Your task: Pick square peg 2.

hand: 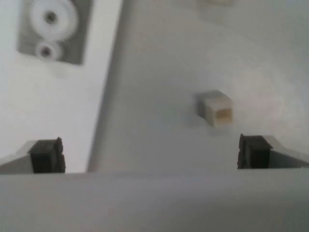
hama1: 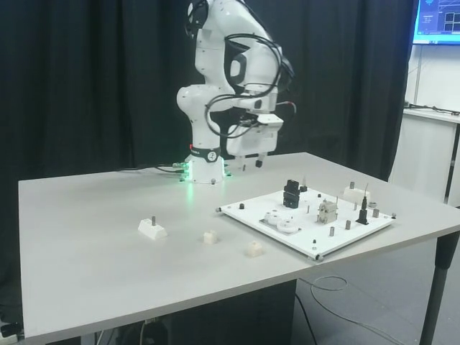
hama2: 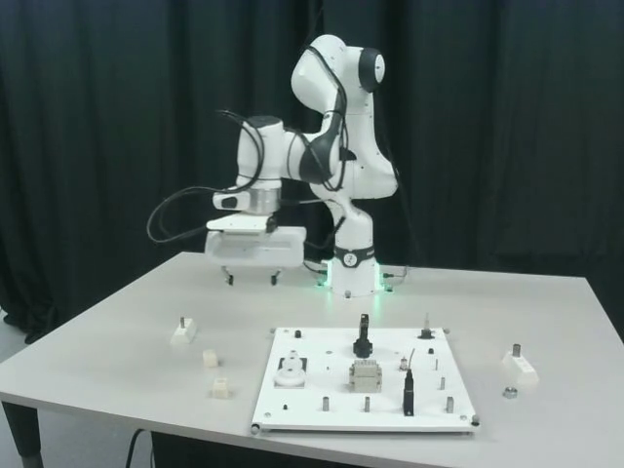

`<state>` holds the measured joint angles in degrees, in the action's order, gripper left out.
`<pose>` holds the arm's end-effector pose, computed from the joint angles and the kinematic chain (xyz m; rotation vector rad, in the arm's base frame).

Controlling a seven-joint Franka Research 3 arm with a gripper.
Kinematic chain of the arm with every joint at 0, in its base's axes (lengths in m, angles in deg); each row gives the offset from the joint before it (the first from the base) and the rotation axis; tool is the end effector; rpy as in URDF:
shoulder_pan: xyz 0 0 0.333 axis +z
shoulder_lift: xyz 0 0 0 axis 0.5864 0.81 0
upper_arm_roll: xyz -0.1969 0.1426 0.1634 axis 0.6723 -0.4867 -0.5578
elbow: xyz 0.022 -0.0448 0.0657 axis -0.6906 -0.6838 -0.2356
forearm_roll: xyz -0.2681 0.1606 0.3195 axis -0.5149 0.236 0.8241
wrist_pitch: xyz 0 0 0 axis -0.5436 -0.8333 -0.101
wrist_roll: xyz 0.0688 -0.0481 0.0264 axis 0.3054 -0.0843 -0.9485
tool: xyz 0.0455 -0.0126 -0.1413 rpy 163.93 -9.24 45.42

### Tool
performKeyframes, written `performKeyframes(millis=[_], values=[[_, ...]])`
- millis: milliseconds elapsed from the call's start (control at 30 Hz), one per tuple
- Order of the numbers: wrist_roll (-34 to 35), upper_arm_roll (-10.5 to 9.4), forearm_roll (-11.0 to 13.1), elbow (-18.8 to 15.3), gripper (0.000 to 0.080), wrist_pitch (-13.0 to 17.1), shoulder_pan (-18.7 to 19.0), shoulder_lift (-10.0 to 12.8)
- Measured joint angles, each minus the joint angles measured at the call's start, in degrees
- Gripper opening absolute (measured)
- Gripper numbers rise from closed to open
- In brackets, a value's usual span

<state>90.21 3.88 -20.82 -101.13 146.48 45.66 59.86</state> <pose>0.5813 -0.1166 0.2727 2.9903 -0.4883 0.0631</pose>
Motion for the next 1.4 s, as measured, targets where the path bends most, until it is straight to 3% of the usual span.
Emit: performKeyframes(millis=[700, 1000, 1400], values=[[-6.84, 5.61, 0.0, -0.21, 0.08, 1.35, -5.33, -0.18], [-7.98, 8.57, 0.11, -0.66, 0.08, 3.4, -6.64, 0.51], [-11.19, 11.42, 3.47, -2.53, 0.08, 7.95, -8.44, 1.86]])
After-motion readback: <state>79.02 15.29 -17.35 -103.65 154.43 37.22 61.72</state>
